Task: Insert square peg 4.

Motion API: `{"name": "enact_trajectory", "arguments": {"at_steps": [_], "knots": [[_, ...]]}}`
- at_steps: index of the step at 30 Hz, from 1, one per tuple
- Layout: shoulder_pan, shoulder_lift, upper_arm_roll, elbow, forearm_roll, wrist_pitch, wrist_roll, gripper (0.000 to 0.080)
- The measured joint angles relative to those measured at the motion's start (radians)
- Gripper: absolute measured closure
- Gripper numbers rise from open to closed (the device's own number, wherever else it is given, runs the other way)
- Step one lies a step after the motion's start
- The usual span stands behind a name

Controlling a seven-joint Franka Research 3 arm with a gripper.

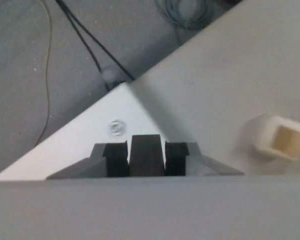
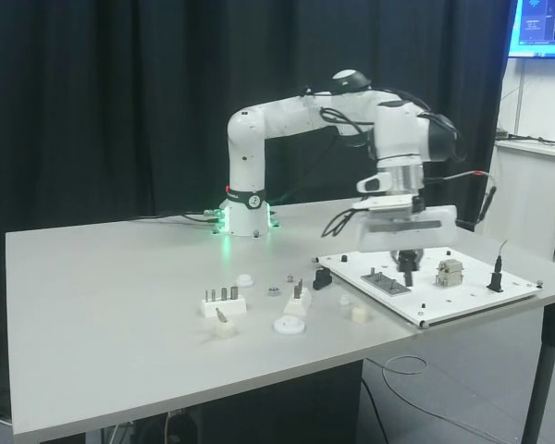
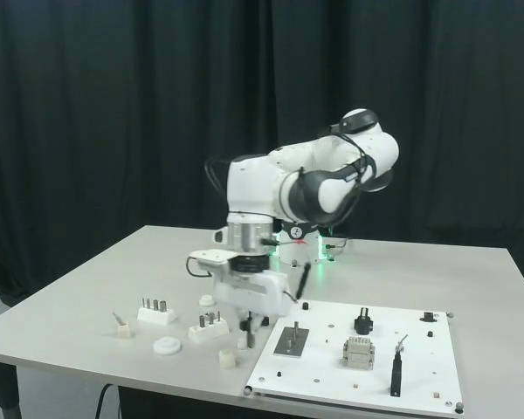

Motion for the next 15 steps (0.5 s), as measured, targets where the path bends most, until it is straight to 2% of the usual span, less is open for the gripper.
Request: {"name": "enact_trajectory", "arguments": {"at_steps": [15], "knots": [[0.034, -0.001, 0.045, 0.136, -0.087, 0.036, 0.152, 0.0647]]}}
